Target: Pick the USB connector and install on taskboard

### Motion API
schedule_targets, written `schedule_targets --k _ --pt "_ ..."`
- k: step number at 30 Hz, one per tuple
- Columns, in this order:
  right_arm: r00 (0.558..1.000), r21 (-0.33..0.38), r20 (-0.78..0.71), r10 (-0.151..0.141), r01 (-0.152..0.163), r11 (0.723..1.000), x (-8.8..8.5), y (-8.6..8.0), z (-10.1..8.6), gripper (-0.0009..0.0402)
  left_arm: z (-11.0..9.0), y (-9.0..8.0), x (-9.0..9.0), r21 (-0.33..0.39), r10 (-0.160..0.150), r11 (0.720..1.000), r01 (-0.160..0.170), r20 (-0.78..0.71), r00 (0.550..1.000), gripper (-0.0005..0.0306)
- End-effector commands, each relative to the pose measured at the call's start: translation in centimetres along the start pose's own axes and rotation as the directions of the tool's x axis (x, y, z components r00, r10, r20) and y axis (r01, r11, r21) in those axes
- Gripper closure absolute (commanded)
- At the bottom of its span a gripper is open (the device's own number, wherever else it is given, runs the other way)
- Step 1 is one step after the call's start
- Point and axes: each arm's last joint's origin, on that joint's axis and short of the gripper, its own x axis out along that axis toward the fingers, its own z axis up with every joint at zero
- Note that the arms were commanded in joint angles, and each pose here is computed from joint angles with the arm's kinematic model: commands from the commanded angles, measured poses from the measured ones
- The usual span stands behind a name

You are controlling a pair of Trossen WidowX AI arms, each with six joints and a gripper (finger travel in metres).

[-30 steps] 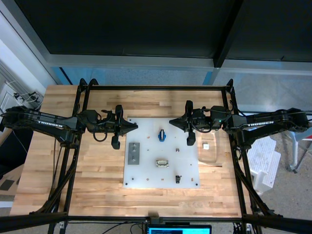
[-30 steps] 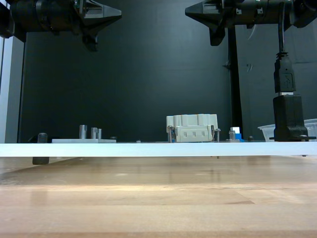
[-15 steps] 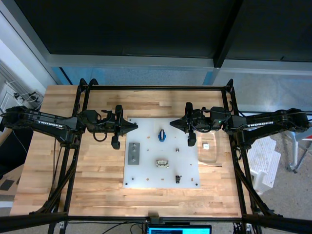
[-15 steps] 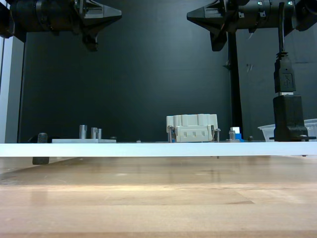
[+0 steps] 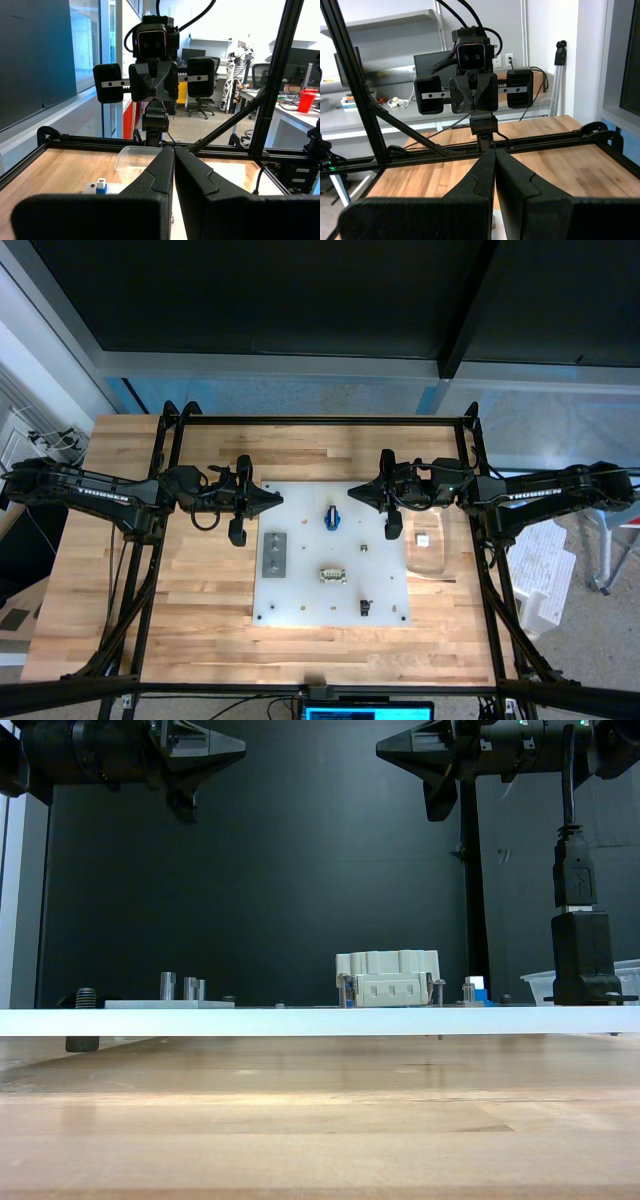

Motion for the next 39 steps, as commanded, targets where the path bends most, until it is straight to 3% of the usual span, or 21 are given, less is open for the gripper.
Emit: schedule_targets --k 1,39 --pt "1.000 -0.004 -0.003 -0.001 0.001 1.000 0.02 0.00 -0.05 0.0393 0.00 0.00 0.00 0.000 0.000 1.000 0.000 0.000 1.000 0.0300" --pt "1.000 -0.025 -0.012 -0.002 0.001 1.000 -0.04 -0.03 -0.36 0.0393 -0.01 0.01 0.01 0.000 0.000 1.000 0.000 0.000 1.000 0.0300"
